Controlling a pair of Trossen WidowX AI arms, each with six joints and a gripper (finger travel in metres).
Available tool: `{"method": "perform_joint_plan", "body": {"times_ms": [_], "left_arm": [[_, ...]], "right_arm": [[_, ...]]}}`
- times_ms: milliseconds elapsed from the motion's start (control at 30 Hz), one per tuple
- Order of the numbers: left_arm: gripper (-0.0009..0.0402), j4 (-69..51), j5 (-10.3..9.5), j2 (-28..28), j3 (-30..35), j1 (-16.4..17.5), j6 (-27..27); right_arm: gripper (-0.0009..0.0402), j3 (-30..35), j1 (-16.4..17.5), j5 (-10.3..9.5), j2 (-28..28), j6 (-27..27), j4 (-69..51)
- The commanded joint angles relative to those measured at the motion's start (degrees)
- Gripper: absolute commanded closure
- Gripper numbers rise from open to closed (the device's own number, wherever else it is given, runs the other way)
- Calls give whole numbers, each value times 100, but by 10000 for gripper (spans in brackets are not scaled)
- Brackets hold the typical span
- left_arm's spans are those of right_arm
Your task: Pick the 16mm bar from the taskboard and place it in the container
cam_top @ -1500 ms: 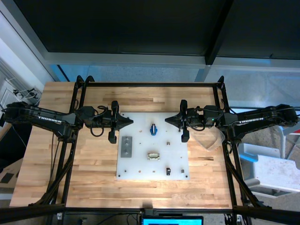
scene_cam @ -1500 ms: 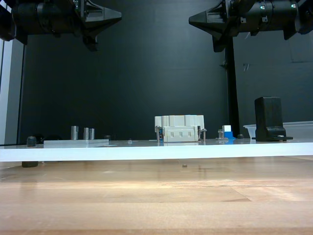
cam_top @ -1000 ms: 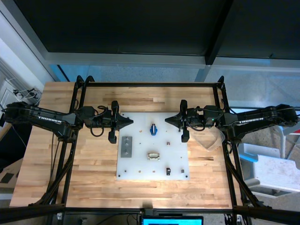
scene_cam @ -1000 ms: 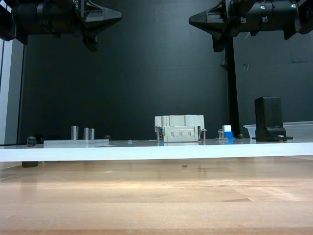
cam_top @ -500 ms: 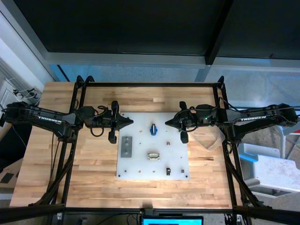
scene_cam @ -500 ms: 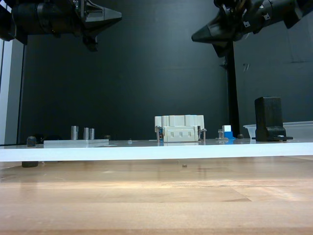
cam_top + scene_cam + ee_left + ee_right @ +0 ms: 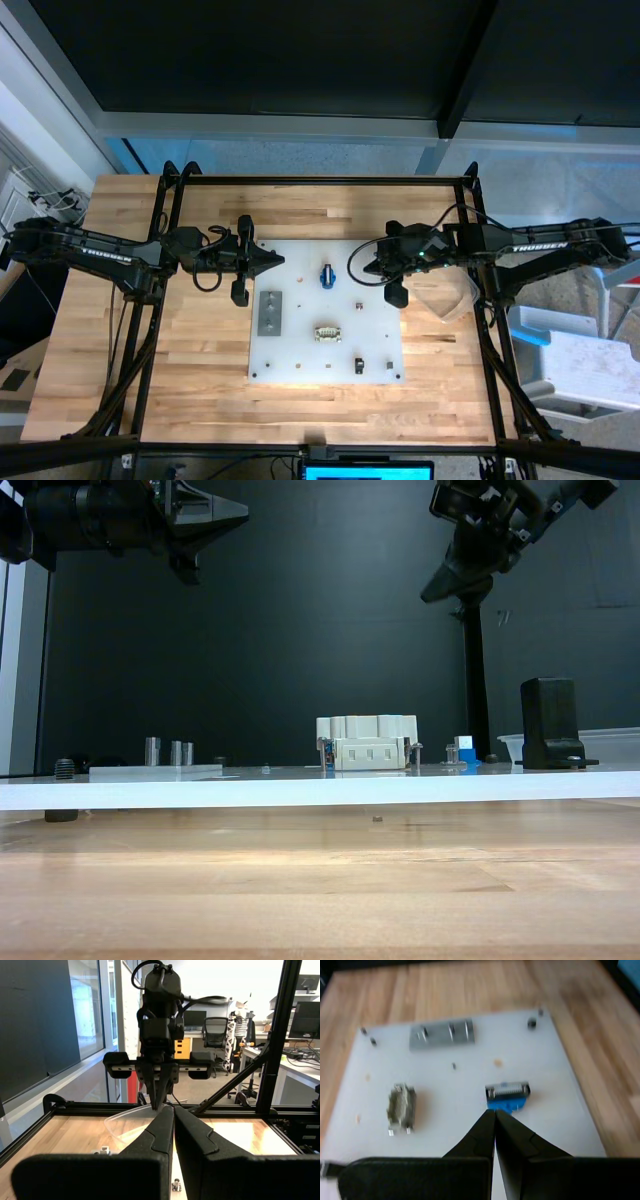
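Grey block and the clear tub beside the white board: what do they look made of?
Grey rectangular block: probably metal, matt with a dull sheen. Small clear tub: likely thin plastic; the wooden table shows through it. Large white square board: smooth, perhaps plastic. Left tool, shut, hangs over the board's far-left edge; right tool, shut, over its far-right part.

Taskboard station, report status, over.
Left gripper shut, high over board's far-left corner. Right gripper shut, angled down near blue knob. Bars in grey block, untouched. Nothing blocking.
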Motion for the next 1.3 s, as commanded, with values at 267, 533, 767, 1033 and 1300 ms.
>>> {"method": "perform_joint_plan", "body": {"times_ms": [267,533,767,1033,1300], "left_arm": [[393,0,0,2,0,0,2],[393,0,0,2,0,2,2],[393,0,0,0,0,2,2],[393,0,0,2,0,2,2],[393,0,0,2,0,0,2]], "right_arm": [[393,758,116,-7,551,173,-1714],[393,1180,448,-13,879,332,-2605],[393,1460,787,-13,1117,601,-3294],[393,1576,1202,-13,1211,1005,-3526],[393,1576,1768,28,1211,1554,-3633]]}}
